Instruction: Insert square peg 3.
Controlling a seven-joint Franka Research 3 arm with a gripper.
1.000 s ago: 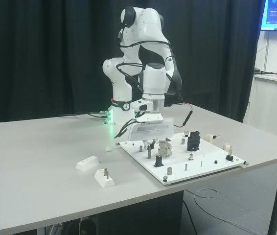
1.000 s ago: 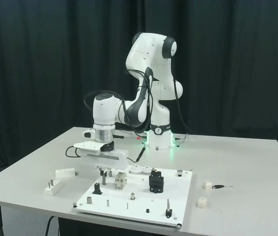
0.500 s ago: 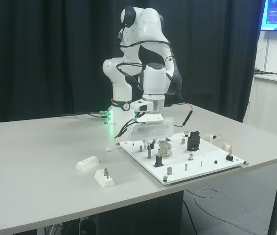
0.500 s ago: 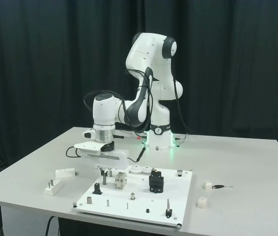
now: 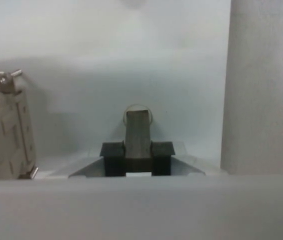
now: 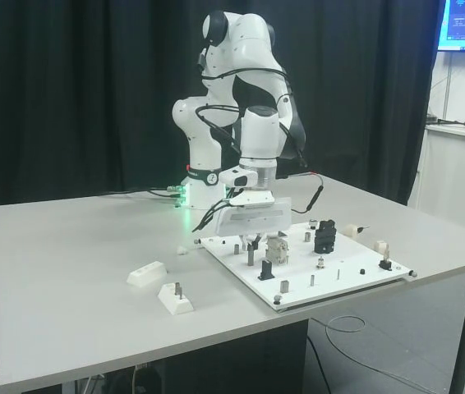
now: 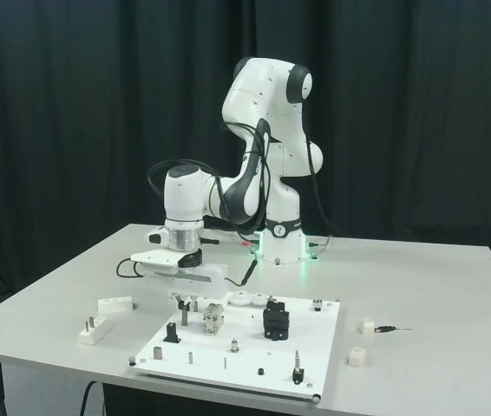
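Observation:
In the wrist view a grey square peg [image 5: 138, 131] stands upright between two black fingers [image 5: 112, 156], and my gripper [image 5: 137, 161] is shut on it. The peg's lower end sits at a round-edged hole in the white board [image 5: 181, 75]; how deep it goes is hidden. Seen from the first room view, the gripper [image 6: 251, 243] hangs low over the near left part of the board [image 6: 343, 285], with the peg [image 6: 250, 254] below it. The second room view shows the gripper [image 7: 184, 303] and the peg [image 7: 184, 315] over the board [image 7: 245, 360].
A grey metal block [image 5: 4, 135] [image 6: 276, 249] [image 7: 213, 319] stands close beside the gripper. A black part [image 6: 324, 236] [image 7: 273, 321] and small pins sit further along the board. Two white holders [image 6: 147, 272] [image 6: 176, 297] lie on the grey table off the board.

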